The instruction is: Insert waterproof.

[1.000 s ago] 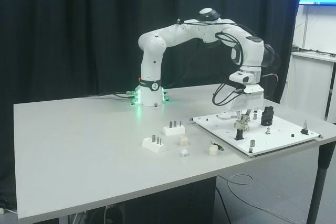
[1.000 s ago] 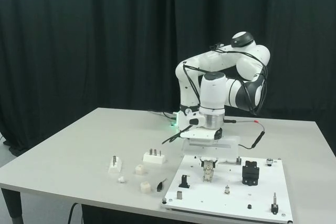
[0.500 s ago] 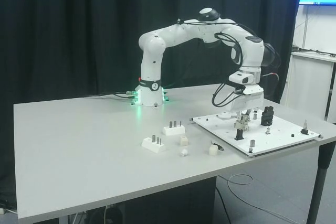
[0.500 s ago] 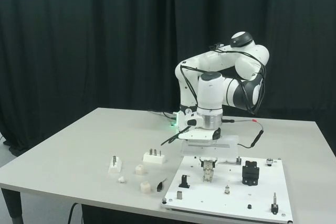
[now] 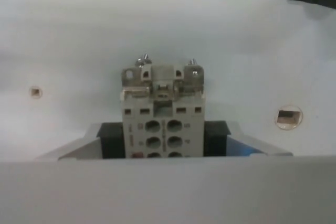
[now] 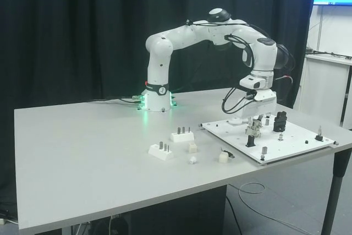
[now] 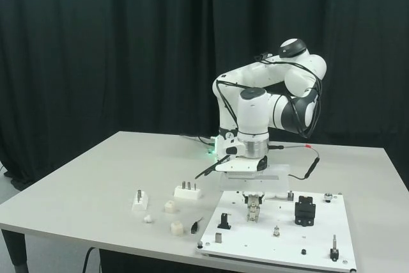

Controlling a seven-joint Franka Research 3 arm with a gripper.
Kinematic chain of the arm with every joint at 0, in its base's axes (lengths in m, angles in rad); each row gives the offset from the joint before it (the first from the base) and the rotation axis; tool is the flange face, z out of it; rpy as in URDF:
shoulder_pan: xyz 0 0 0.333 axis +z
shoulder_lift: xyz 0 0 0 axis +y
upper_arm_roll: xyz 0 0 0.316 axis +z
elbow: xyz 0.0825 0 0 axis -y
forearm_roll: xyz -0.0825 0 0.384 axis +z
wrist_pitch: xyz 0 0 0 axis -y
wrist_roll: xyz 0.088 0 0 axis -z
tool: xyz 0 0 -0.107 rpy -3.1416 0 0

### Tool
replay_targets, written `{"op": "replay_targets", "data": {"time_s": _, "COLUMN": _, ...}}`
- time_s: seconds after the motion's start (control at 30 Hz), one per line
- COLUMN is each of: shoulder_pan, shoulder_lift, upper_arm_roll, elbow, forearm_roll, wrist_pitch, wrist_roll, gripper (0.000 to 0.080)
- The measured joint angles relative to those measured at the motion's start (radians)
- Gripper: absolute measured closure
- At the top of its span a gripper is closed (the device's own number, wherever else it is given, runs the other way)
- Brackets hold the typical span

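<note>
You see the gripper (image 7: 254,197) above the waterproof connector (image 5: 163,121) standing on the white board (image 7: 319,238); whether it's open or holding anything, you can't tell

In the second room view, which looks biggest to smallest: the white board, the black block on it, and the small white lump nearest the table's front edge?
1. White board.
2. Black block.
3. Small white lump.

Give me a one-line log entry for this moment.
task: insert waterproof | gripper: above connector block | white board: on grey table
</note>
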Motion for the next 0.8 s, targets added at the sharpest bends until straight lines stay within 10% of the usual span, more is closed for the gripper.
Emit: {"op": "replay_targets", "data": {"time_s": 0.8, "shoulder_pan": 0.007, "shoulder_lift": 0.004, "upper_arm_roll": -0.003, "elbow": 0.001, "forearm_roll": -0.015, "wrist_pitch": -0.026, "wrist_roll": -0.002, "gripper": 0.0493}}
